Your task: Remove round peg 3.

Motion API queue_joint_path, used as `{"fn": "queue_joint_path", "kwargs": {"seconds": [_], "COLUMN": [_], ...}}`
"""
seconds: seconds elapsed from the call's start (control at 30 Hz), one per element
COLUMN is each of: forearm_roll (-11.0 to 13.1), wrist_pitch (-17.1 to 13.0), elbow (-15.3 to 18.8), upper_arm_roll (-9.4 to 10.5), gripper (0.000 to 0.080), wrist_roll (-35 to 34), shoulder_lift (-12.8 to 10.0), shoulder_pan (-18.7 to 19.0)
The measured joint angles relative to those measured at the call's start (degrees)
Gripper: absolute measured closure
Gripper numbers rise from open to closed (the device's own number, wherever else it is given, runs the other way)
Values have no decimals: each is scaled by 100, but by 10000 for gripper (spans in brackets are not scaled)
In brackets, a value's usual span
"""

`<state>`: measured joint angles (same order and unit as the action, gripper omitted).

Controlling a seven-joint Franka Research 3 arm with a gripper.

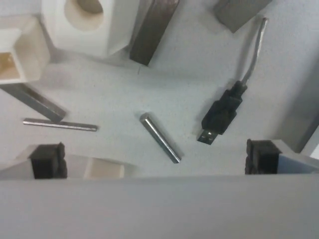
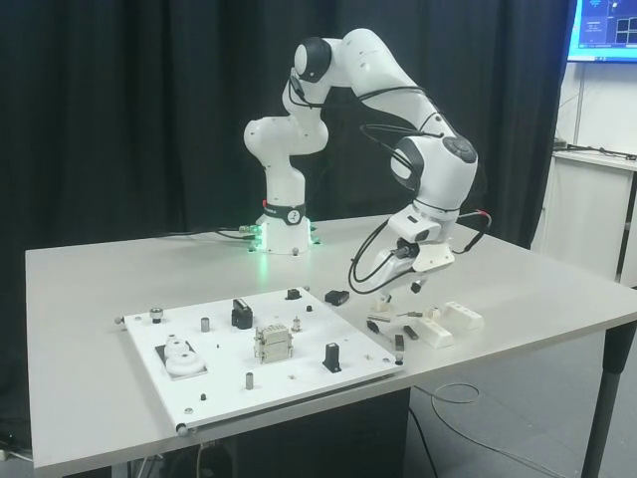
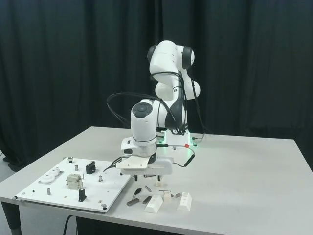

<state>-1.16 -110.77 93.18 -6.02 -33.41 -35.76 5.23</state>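
Grey metal round peg [image 1: 159, 138], slim, lying flat.

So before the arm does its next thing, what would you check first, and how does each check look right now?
1. Gripper fingers spread apart: ok, black fingertips stand wide.
2. Nothing held between the fingers: ok.
3. Short grey metal round peg lying flat on the grey table, free of neighbours: ok.
4. Black USB plug with grey cable apart from that peg: ok.
5. Thin metal rod apart from the peg: ok.
6. Whether that loose peg is round peg 3, or whether it is still on the white board: cannot tell.
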Motion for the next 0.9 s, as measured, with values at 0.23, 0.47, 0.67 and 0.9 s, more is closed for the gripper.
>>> {"fn": "queue_joint_path", "kwargs": {"seconds": [0.23,0.47,0.67,0.9], "forearm_roll": [0,0,0,0], "wrist_pitch": [-26,-66,-141,-219], "elbow": [4,4,5,9], "upper_arm_roll": [-16,-28,-45,-68], "gripper": [3,3,3,3], "wrist_roll": [-15,-47,-56,-56], "shoulder_lift": [26,41,48,52], "shoulder_pan": [-1,-1,-2,-13]}}
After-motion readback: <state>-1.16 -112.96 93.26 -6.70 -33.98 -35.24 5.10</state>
